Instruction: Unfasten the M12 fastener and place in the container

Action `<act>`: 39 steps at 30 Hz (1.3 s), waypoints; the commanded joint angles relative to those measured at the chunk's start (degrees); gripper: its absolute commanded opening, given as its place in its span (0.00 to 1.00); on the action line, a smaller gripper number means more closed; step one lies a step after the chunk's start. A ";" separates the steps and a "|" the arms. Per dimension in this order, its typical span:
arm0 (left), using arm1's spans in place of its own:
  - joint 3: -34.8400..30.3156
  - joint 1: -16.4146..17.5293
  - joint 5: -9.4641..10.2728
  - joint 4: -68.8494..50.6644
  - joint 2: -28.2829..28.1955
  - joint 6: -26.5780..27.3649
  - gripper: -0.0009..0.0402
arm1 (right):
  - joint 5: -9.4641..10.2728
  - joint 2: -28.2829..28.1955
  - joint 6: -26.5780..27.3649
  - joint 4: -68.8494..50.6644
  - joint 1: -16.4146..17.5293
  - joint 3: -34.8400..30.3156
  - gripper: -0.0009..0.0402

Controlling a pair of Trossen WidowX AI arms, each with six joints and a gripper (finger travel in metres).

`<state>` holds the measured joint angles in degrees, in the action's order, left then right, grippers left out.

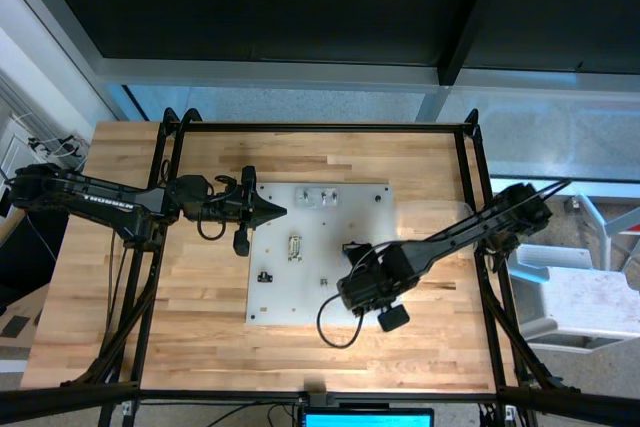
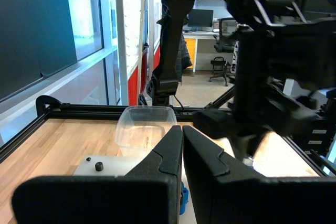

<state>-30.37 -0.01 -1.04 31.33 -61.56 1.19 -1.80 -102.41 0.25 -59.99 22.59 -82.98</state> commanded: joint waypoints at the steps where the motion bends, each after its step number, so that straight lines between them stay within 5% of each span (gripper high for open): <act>1: 0.00 0.02 0.00 0.00 -0.02 -0.02 0.02 | -0.13 3.43 -0.02 0.24 -1.90 3.58 0.02; 24: 0.00 0.00 0.00 0.00 -0.02 -0.02 0.02 | -0.13 24.06 0.24 0.61 -21.14 24.59 0.02; 39: 0.00 0.00 0.00 0.00 -0.02 -0.02 0.02 | -0.11 33.73 0.20 0.02 -27.91 34.60 0.02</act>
<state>-30.37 -0.01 -1.04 31.33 -61.56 1.17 -1.91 -69.41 0.49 -59.96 -4.99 -49.10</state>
